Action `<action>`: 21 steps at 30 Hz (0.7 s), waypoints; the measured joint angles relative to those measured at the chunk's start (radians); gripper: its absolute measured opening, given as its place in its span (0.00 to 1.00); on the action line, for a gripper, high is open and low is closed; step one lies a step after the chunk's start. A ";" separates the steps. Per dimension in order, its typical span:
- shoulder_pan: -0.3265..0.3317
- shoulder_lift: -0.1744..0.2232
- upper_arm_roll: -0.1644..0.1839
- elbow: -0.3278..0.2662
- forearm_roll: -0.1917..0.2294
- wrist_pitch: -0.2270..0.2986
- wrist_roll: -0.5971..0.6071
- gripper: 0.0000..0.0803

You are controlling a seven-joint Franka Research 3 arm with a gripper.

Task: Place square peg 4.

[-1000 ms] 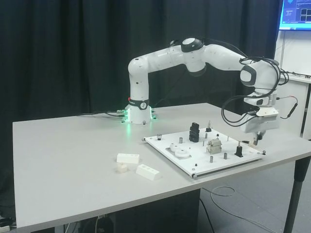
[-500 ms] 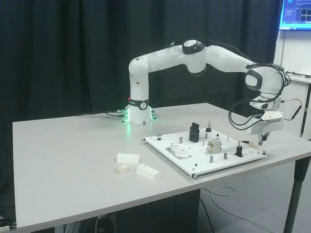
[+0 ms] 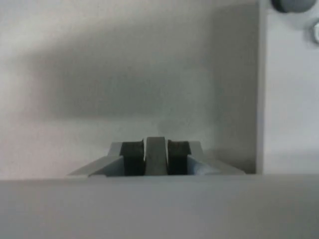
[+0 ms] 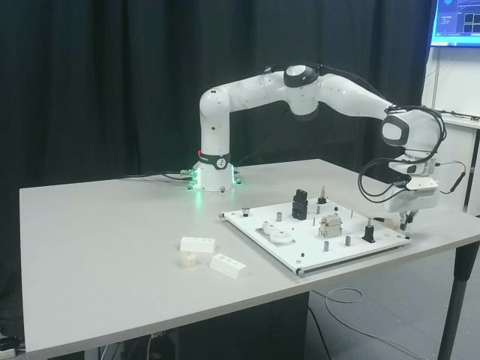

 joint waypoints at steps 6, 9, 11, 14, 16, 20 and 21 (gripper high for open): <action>0.003 0.000 0.013 0.000 -0.013 0.009 0.020 0.12; 0.004 0.000 0.016 0.000 -0.014 0.010 0.023 0.12; 0.004 0.000 0.017 0.000 -0.014 0.010 0.023 0.12; 0.004 0.000 0.018 0.000 -0.014 0.010 0.023 0.12; 0.004 0.000 0.018 0.000 -0.014 0.010 0.023 0.12; 0.003 -0.002 0.018 0.000 -0.014 0.009 0.023 0.36; 0.003 -0.003 0.018 0.000 -0.014 0.010 0.023 0.36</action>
